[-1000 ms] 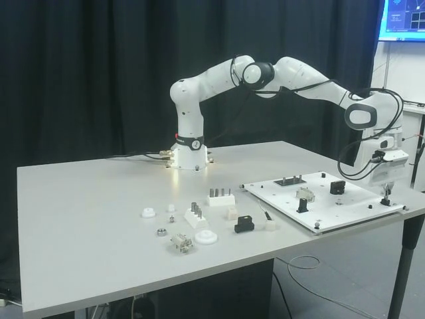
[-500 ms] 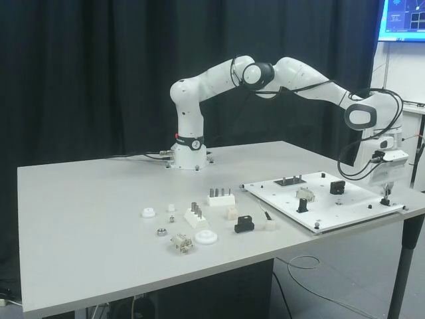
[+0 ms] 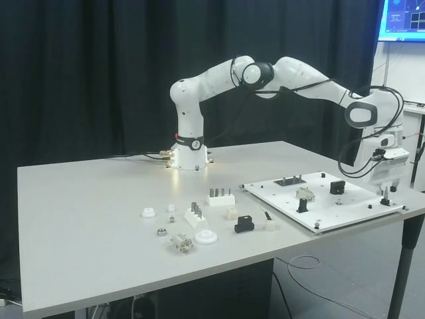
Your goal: Insert Ethernet.
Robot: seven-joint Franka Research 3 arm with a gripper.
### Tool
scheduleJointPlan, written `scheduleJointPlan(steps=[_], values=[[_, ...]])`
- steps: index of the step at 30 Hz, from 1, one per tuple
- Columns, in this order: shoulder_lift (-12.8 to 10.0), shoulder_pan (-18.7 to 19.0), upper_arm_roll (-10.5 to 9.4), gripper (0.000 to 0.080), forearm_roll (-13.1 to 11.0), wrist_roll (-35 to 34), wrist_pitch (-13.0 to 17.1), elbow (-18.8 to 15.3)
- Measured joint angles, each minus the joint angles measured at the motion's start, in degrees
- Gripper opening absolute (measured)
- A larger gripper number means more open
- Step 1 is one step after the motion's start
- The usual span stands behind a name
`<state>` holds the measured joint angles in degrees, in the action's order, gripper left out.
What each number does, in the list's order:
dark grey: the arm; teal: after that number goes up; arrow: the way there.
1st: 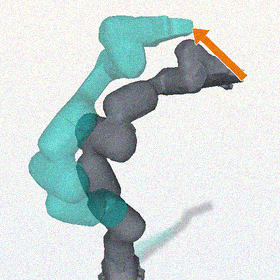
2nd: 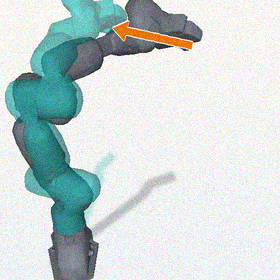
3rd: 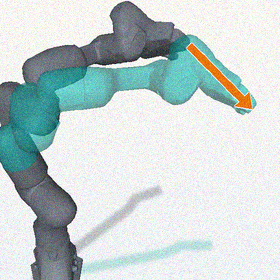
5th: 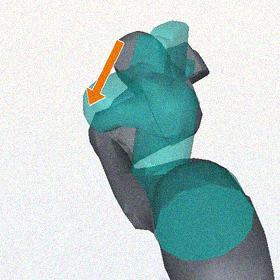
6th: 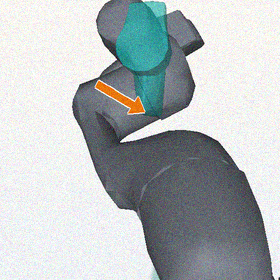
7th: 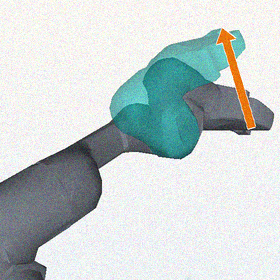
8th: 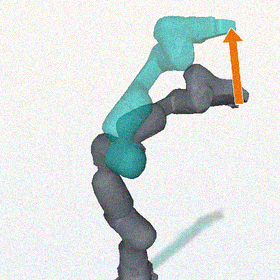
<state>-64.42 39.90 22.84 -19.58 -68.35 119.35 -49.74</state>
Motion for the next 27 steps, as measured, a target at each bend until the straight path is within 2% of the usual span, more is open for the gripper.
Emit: scheduleJointPlan(steps=[6,7,12,13,27], values=[[0.02,-0.25,0.2,0.0278,-0.03,-0.08,-1.72,1.33],[0.02,-0.3,0.21,0.0746,-0.03,-0.08,-1.94,1.53],[0.05,-0.42,0.27,0.0746,-0.03,-0.08,-2.71,2.08],[0.06,-0.42,0.29,0.0786,-0.03,-0.08,-2.74,2.1],[0.06,-0.37,0.3,0.0797,-0.03,-0.08,-2.87,2.09]])
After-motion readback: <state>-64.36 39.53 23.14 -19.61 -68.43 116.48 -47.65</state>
